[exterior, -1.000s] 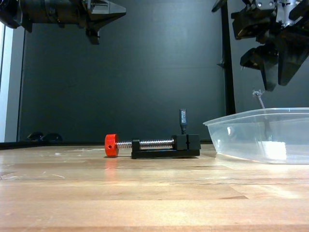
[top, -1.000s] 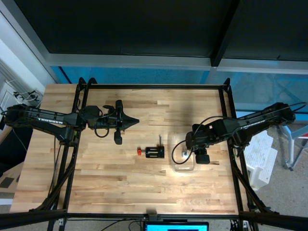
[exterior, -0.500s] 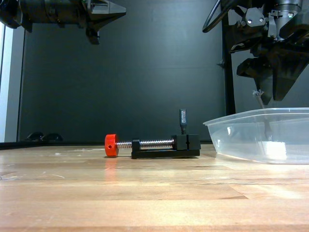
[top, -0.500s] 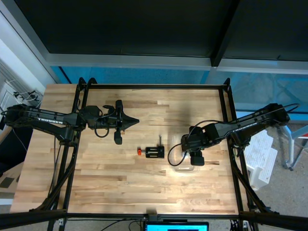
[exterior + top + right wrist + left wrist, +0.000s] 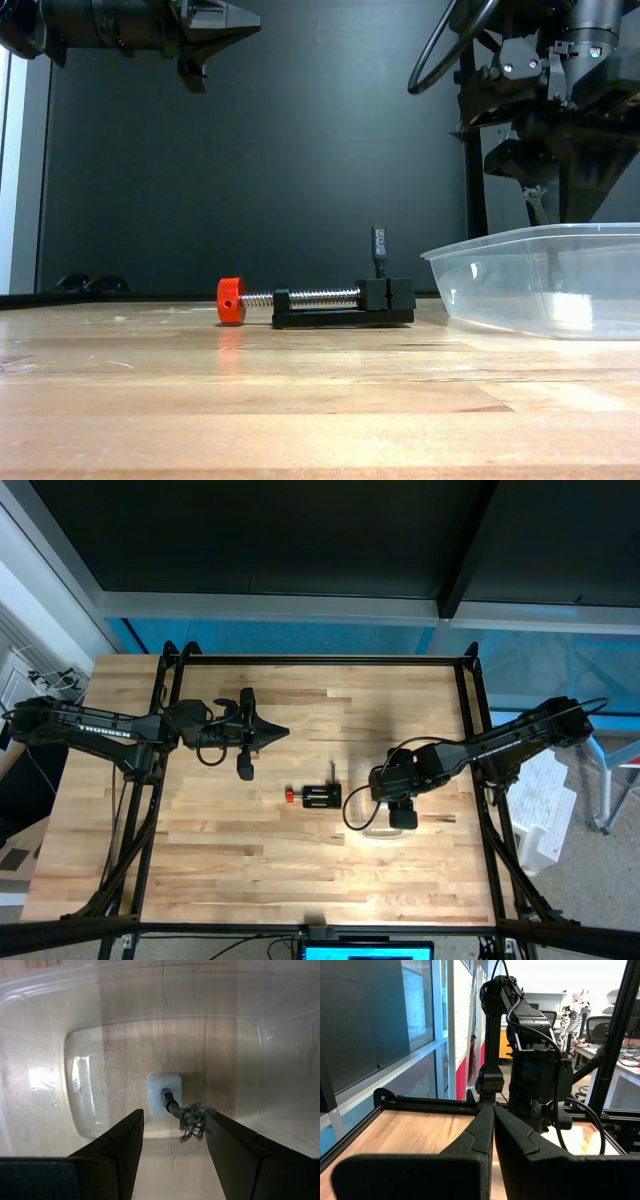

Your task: Pick the usb-c connector and install on the hub

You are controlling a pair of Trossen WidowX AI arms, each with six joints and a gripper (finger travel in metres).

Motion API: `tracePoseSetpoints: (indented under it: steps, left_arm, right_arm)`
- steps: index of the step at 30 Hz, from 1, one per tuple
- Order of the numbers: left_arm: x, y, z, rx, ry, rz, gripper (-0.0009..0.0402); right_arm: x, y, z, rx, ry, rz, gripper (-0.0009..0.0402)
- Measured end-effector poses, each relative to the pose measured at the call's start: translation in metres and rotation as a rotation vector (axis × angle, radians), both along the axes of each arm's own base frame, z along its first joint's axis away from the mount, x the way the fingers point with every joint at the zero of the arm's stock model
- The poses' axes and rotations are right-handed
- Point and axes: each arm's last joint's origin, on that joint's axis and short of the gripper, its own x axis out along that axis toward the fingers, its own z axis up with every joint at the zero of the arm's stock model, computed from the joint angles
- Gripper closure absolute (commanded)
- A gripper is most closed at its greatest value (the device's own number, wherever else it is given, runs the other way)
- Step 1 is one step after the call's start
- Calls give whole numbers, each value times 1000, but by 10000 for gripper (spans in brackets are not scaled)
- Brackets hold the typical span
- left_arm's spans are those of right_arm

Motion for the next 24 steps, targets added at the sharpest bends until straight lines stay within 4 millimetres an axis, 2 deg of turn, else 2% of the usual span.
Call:
tracePoseSetpoints:
  steps: [24]
  left_arm:
    - [0, 0, 0, 0, 0, 0, 393]
  right_arm:
    - [5, 5, -24, 2, -1, 5, 229]
